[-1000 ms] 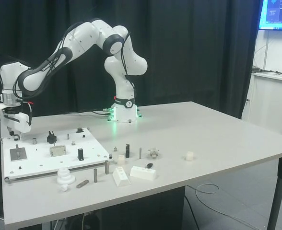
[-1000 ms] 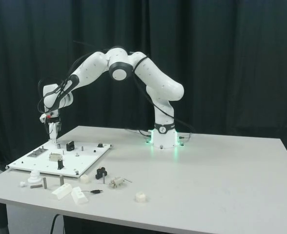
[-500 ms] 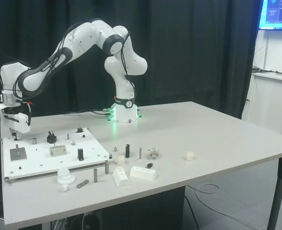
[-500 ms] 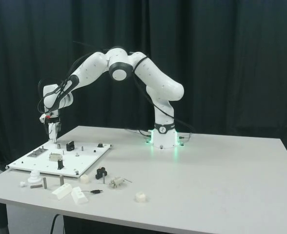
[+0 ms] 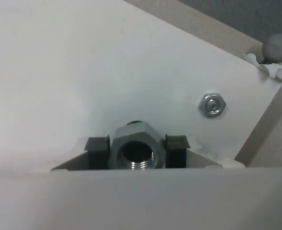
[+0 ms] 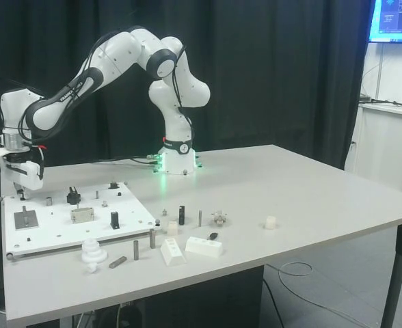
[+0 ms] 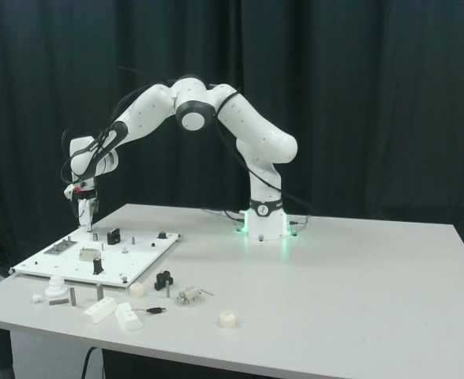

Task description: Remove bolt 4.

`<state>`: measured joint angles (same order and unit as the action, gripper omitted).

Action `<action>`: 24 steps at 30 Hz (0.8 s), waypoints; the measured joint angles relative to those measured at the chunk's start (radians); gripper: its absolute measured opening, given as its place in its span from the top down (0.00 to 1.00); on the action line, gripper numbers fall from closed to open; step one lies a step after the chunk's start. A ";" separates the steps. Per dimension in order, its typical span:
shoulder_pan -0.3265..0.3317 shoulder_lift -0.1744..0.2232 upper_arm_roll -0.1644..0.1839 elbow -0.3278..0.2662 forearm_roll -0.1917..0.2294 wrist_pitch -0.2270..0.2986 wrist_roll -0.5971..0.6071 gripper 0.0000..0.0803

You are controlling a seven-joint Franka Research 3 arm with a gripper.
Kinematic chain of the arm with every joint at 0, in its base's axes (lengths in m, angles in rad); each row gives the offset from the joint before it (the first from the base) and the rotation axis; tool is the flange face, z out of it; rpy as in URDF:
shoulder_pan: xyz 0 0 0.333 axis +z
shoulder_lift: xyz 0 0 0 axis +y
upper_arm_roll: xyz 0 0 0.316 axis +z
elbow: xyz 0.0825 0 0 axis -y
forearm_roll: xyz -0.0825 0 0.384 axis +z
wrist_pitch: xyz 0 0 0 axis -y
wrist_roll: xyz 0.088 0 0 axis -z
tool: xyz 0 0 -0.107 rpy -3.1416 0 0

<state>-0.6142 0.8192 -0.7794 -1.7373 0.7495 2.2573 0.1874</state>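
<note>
In the wrist view my gripper [image 5: 136, 146] is shut on a grey hex-headed bolt [image 5: 136, 154] with a threaded hollow in its middle. One black finger pad [image 5: 97, 145] presses on each flat side. The bolt hangs above the white assembly board [image 5: 83, 72], near a grey hex nut [image 5: 212, 104] fixed by the board's corner. From the room views the gripper [image 6: 24, 182] [image 7: 84, 212] hovers just above the far left corner of the board [image 6: 57, 232] [image 7: 141, 254]. The bolt itself is too small to make out there.
The board carries several small black and grey fittings, such as a black block [image 6: 114, 219] and a grey plate [image 6: 24, 219]. Loose parts lie on the grey table in front: white blocks [image 6: 202, 247], a white stepped piece [image 6: 91, 254], pins, a small white cylinder [image 6: 271, 222].
The gripper has risen slightly above the board's far corner; the rest of the arm and the loose parts have stayed put.
</note>
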 joint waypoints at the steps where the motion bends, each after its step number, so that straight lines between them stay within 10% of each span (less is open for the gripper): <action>1: 0.000 0.000 0.000 0.000 0.000 0.000 -0.004 0.70; 24: 0.001 0.000 -0.001 0.000 -0.007 0.001 -0.344 0.70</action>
<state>-0.6128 0.8197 -0.7801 -1.7368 0.7424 2.2585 -0.1564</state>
